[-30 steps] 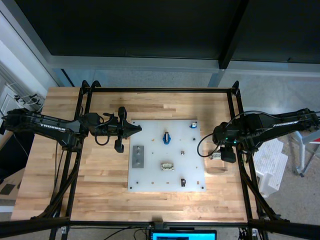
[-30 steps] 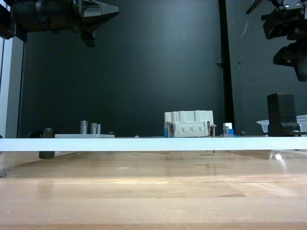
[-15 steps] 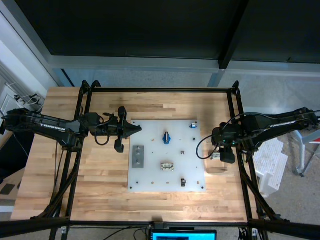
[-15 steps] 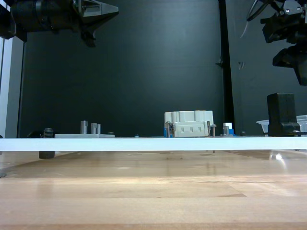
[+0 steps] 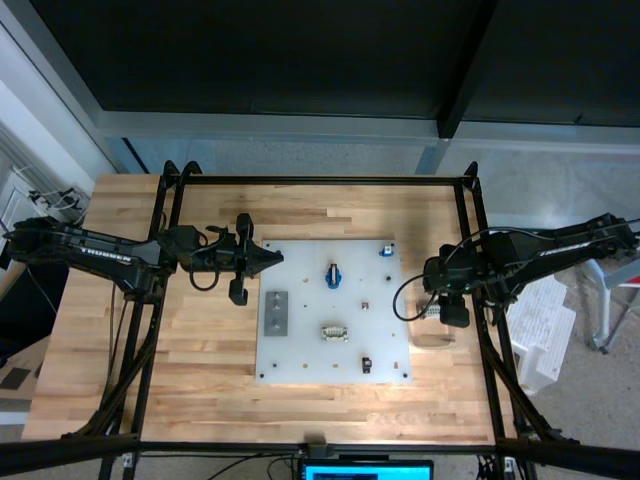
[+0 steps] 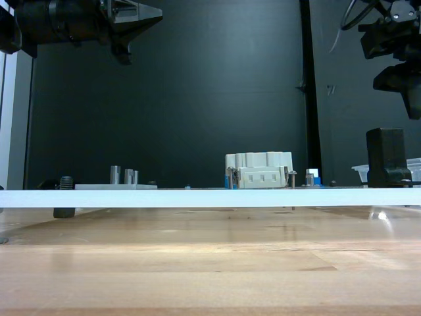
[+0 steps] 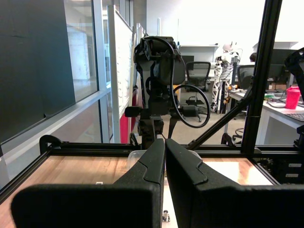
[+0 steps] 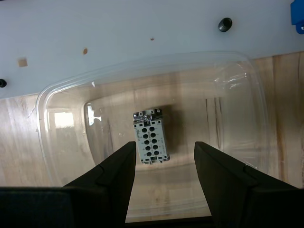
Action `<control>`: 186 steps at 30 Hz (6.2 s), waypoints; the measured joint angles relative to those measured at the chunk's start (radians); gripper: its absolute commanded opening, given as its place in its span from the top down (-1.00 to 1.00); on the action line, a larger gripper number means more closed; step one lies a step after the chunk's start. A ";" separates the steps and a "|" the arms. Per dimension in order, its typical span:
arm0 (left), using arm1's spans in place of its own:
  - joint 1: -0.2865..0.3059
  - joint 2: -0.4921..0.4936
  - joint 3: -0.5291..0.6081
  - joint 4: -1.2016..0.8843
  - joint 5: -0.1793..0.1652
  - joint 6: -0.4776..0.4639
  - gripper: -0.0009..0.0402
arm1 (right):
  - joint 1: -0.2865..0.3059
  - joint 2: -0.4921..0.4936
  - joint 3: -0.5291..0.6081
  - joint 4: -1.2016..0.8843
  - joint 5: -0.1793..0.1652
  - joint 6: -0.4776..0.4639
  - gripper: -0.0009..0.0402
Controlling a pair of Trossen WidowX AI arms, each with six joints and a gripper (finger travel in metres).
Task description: Pick the HAN10E connector and install on the hub
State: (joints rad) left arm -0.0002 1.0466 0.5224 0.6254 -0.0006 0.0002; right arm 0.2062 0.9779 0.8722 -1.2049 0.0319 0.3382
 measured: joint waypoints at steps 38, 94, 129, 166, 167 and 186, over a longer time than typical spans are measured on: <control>0.000 0.000 0.000 0.000 0.000 0.000 0.96 | 0.205 0.198 -0.045 0.108 0.063 0.110 0.13; 0.000 0.000 0.000 0.000 0.000 0.000 0.96 | 0.348 0.283 -0.239 0.413 0.080 0.232 0.04; 0.000 0.000 0.000 0.000 0.000 0.000 0.96 | 0.367 0.366 -0.228 0.442 0.078 0.230 0.04; 0.000 0.000 0.000 0.000 0.000 0.000 0.96 | 0.375 0.366 -0.227 0.440 0.077 0.231 0.04; 0.000 0.000 0.000 0.000 0.000 0.000 0.96 | 0.375 0.366 -0.227 0.440 0.077 0.231 0.04; 0.000 0.000 0.000 0.000 0.000 0.000 0.96 | 0.378 0.366 -0.227 0.440 0.072 0.231 0.55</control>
State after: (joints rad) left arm -0.0002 1.0470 0.5224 0.6250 -0.0006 0.0002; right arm 0.5842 1.3437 0.6449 -0.7650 0.1036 0.5690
